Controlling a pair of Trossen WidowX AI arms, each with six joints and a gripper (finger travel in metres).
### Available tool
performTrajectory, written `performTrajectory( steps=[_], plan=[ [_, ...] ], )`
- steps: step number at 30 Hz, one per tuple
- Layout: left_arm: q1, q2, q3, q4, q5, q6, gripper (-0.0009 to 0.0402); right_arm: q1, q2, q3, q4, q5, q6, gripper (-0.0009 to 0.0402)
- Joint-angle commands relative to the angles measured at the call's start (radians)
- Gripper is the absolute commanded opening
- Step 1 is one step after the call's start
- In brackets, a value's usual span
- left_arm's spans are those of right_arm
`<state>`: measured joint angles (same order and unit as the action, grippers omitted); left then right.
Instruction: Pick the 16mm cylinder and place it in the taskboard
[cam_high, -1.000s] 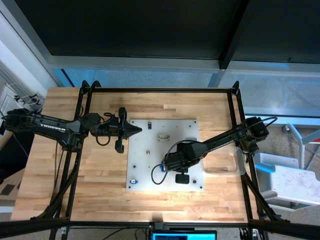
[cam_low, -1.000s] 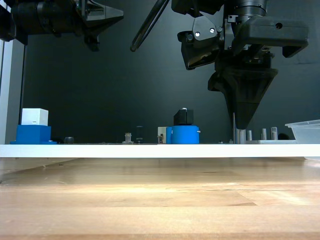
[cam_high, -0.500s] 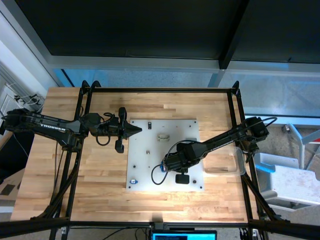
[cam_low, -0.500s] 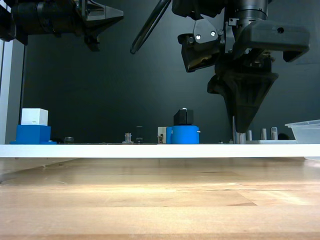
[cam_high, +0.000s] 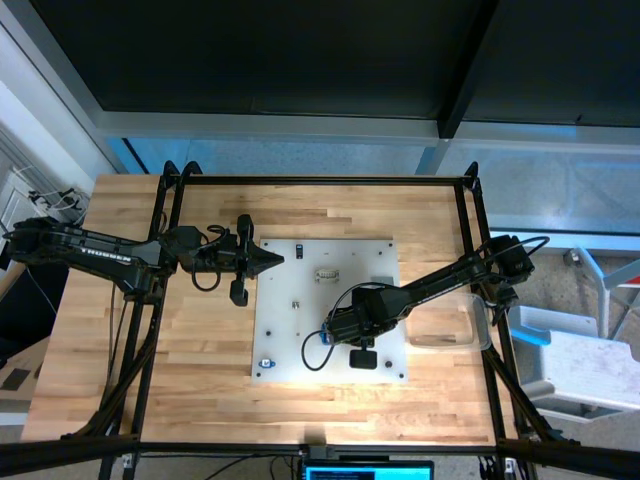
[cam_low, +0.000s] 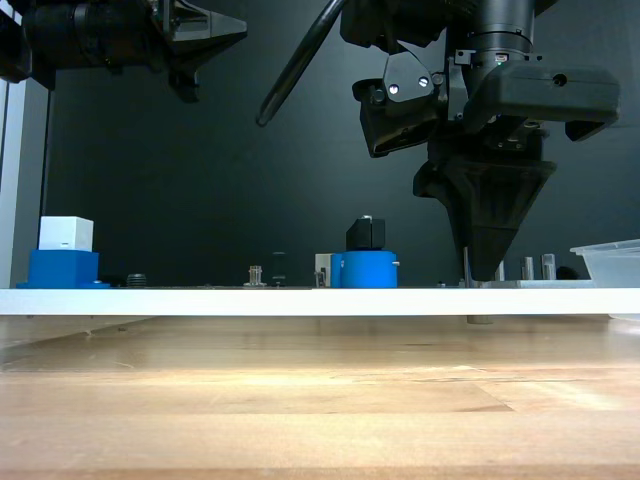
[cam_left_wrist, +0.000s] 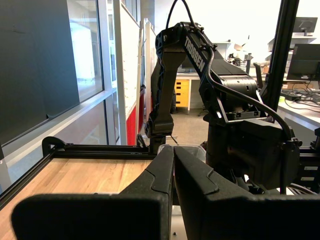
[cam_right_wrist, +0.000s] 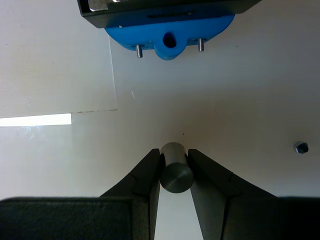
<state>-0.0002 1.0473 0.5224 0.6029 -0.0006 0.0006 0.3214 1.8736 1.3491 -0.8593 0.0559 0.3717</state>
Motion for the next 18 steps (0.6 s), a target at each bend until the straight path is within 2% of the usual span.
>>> performTrajectory(
  steps=[1,10,18],
  plan=[
    [0.0,0.0,0.0,0.0,0.0,0.0,0.0,0.0,0.002,0.001,0.002,0.0,0.005,0.0027],
    [0.0,0.0,0.0,0.0,0.0,0.0,0.0,0.0,0.002,0.001,0.004,0.0,0.005,0.0033],
    [0.0,0.0,0.0,0.0,0.0,0.0,0.0,0.0,0.002,0.001,0.005,0.0,0.005,0.0083]
  ],
)
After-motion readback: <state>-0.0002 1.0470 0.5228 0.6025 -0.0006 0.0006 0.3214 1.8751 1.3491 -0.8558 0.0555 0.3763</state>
